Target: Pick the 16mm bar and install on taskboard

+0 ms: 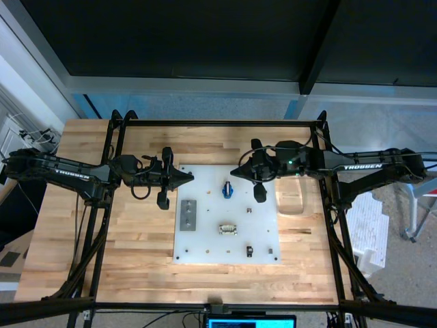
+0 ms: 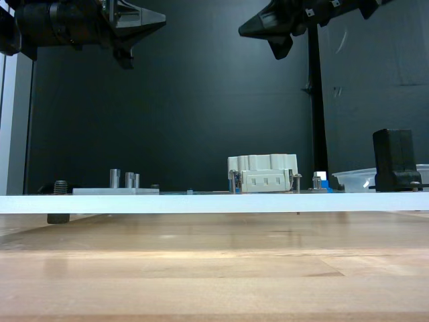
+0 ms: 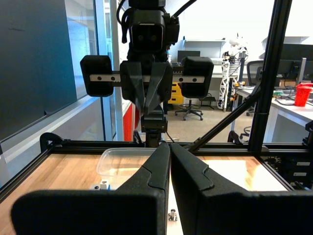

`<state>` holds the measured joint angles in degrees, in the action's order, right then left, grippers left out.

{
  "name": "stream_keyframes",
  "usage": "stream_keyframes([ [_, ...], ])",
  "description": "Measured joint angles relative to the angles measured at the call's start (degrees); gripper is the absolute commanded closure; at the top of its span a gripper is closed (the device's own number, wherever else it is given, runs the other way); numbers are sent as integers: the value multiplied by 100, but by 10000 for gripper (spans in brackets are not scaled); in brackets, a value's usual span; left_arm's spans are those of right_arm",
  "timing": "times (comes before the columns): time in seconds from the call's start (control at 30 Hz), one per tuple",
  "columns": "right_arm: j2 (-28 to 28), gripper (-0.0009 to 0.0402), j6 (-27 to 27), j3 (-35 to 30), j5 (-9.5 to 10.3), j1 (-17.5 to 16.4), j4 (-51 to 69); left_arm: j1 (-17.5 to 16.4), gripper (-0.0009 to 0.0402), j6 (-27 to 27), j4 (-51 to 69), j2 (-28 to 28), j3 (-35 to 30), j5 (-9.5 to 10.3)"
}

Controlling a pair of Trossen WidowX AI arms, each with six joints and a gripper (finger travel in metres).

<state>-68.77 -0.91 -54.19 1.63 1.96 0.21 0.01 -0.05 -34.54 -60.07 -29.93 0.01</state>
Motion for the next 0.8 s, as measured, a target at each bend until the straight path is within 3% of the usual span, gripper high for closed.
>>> stream_keyframes([
  [0.47,199,393,271,1082,9,13,-2452,0,393,-2,0,-2,0,2],
  [0.8,278,394,365,1370,0,-7,-2743,0,393,0,2,0,-2,2],
])
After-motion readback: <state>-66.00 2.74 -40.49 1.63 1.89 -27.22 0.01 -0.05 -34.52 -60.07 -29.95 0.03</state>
